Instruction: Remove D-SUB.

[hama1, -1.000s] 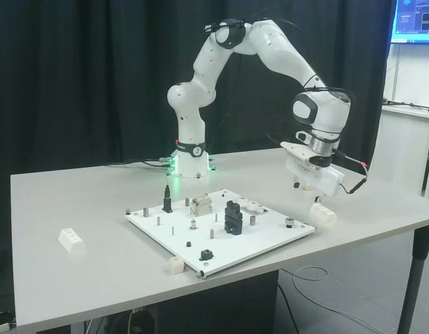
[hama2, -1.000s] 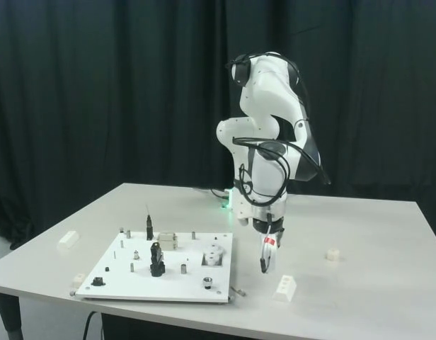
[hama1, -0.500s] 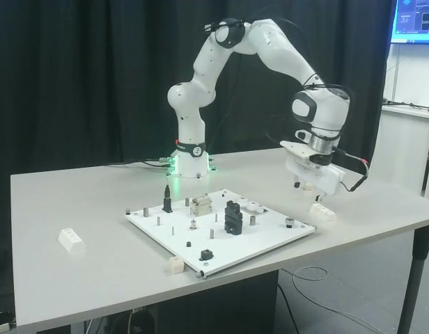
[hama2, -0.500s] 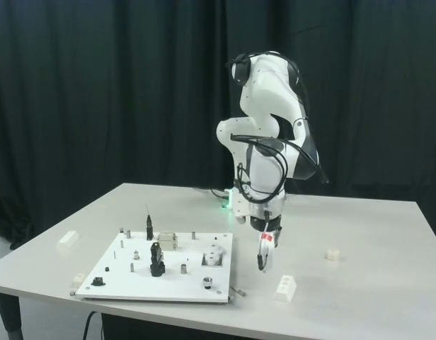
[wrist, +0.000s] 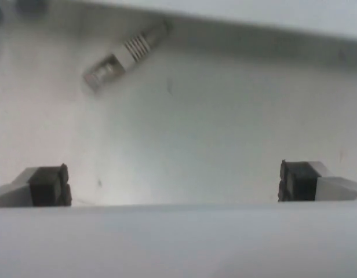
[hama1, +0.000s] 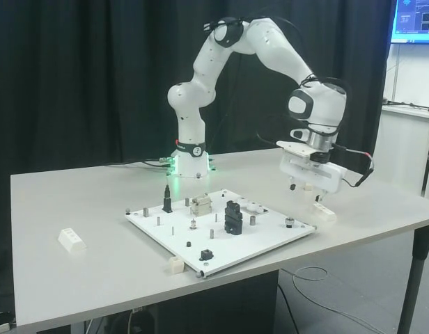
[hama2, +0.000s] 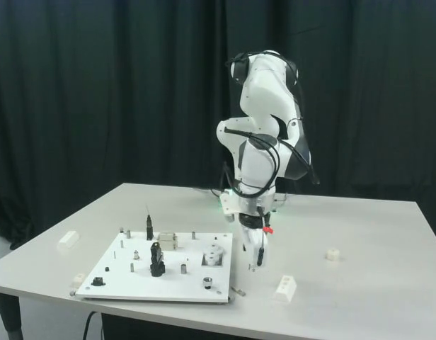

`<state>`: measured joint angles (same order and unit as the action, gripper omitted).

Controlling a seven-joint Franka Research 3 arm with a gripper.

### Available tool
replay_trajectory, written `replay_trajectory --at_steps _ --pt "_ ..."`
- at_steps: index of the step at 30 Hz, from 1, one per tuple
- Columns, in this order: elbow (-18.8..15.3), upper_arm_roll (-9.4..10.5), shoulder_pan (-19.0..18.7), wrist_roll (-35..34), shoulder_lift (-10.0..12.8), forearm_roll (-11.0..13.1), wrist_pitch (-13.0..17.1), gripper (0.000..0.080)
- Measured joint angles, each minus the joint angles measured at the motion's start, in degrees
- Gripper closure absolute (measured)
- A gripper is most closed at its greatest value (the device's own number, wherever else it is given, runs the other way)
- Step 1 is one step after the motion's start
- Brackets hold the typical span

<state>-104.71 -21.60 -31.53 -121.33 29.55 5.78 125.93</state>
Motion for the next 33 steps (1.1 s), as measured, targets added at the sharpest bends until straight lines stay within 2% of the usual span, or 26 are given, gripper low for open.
replay_trajectory --at_steps 8,16,33 --pt "0.0 -0.04 2.8 7.8 -0.9 -2.3 1.3 0.0003" --pt "0.0 0.0 7.4 18.3 -2.6 -4.1 1.4 0.0003" --pt "0.0 0.07 17.6 48.9 -6.1 -4.0 1.4 0.0003"
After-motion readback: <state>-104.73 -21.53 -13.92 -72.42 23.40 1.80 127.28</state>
